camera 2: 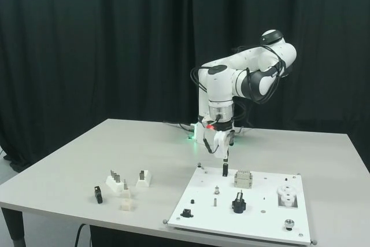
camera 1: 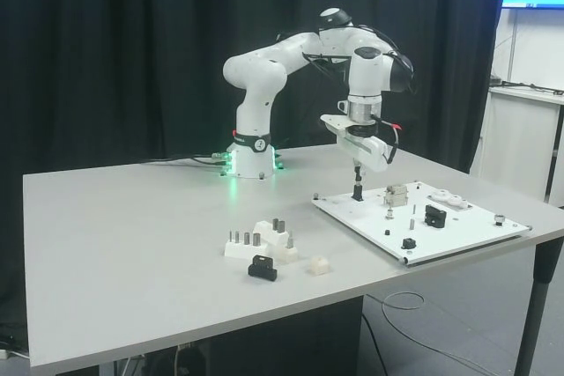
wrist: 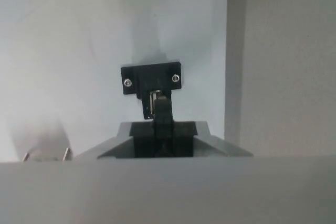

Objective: Insert USB.

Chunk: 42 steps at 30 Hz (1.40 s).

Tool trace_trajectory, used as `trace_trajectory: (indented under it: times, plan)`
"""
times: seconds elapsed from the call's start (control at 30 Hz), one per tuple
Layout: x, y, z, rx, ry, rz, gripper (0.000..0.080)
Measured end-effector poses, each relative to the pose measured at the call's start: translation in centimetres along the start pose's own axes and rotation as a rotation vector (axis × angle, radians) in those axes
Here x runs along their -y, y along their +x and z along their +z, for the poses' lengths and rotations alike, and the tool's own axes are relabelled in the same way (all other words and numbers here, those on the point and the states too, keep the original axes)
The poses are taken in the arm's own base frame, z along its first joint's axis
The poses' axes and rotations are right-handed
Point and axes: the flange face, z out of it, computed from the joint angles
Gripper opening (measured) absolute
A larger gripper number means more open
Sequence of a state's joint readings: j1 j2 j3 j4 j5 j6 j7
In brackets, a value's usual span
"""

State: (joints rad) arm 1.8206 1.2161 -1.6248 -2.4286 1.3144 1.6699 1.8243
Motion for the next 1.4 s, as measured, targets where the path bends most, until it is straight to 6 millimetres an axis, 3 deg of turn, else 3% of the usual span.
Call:
trace_trajectory:
  times: [1.4]
  plan:
    - [-0.01,0.03,0.01,0.002,0.016,-0.004,0.0067]
